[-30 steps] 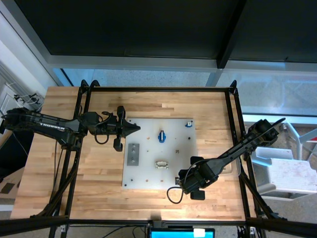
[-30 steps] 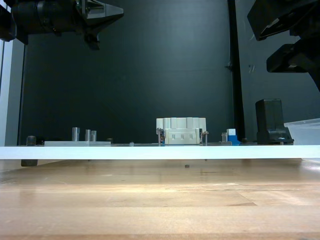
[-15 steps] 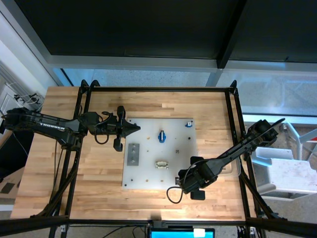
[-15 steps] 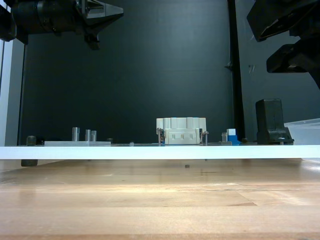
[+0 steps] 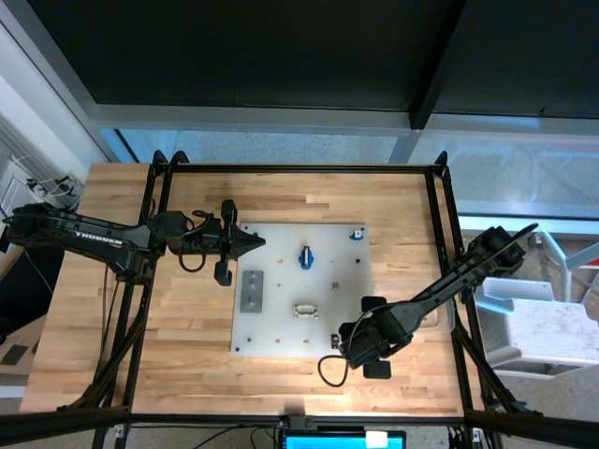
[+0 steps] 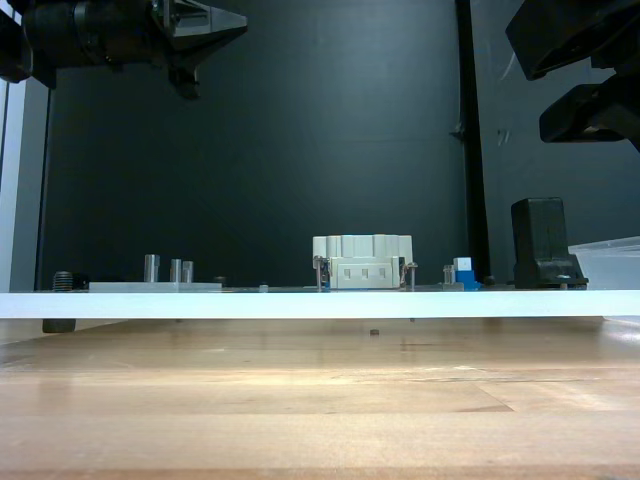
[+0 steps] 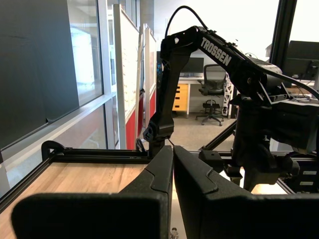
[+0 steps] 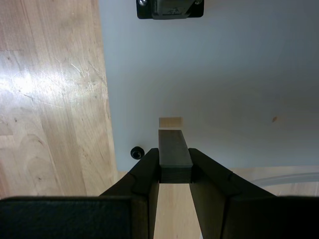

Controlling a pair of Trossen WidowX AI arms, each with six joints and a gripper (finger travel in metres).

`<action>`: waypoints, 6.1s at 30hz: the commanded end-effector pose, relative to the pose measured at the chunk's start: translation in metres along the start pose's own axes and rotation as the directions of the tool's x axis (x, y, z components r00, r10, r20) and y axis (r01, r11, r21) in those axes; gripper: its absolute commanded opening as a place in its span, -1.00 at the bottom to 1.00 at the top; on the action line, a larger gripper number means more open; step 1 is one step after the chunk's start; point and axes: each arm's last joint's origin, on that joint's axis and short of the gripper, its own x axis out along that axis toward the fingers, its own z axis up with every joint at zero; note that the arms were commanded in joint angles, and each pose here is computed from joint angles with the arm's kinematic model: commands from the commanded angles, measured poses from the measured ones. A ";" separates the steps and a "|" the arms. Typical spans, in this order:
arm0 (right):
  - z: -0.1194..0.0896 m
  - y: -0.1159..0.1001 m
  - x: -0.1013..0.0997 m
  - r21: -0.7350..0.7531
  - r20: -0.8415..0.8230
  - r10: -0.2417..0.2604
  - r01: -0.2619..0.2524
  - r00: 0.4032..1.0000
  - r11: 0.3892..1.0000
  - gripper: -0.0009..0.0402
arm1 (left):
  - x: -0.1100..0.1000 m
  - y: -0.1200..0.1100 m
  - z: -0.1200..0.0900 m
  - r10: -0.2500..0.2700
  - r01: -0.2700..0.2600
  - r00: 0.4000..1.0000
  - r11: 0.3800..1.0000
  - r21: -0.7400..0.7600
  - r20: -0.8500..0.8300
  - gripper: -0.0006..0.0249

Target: Pick the 16mm bar and place in it's hole on the taskboard

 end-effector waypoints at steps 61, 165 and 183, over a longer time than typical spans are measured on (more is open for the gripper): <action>0.005 0.001 0.012 -0.021 0.014 -0.002 0.002 1.000 1.000 -0.86 | 0.000 0.000 0.000 0.000 0.000 1.000 1.000 0.000 0.000 -0.95; -0.009 -0.010 -0.066 0.007 0.056 0.028 -0.029 0.998 1.000 0.44 | 0.000 0.000 0.000 0.000 0.000 1.000 1.000 0.000 0.000 -0.95; -0.004 -0.006 -0.066 0.006 0.099 0.069 -0.070 0.993 0.998 0.44 | 0.000 0.000 0.000 0.000 0.000 1.000 1.000 0.000 0.000 -0.95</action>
